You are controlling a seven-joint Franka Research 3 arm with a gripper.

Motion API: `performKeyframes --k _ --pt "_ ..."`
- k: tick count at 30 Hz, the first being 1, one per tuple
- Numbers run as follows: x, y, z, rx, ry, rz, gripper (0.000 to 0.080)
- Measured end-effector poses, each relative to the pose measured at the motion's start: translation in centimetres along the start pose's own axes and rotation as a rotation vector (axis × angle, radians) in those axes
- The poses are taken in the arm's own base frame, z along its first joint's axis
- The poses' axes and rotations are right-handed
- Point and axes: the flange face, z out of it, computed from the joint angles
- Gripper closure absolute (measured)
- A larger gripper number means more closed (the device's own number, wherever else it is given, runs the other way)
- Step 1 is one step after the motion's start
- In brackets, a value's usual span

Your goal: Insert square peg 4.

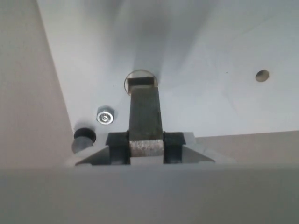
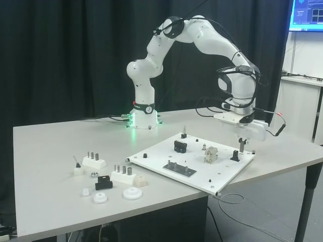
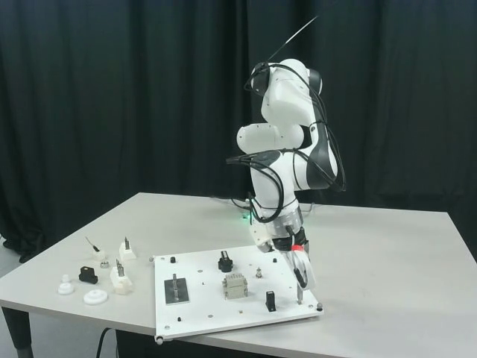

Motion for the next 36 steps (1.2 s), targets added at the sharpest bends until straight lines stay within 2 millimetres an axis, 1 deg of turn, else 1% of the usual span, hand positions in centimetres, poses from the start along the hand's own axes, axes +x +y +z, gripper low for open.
performKeyframes --k 16,36 --pt "0.26 0.00 0.73 0.022 0.002 0.005 0.0653" --pt "0.01 -0.06 0.71 0.041 -0.003 0.016 0.0653"
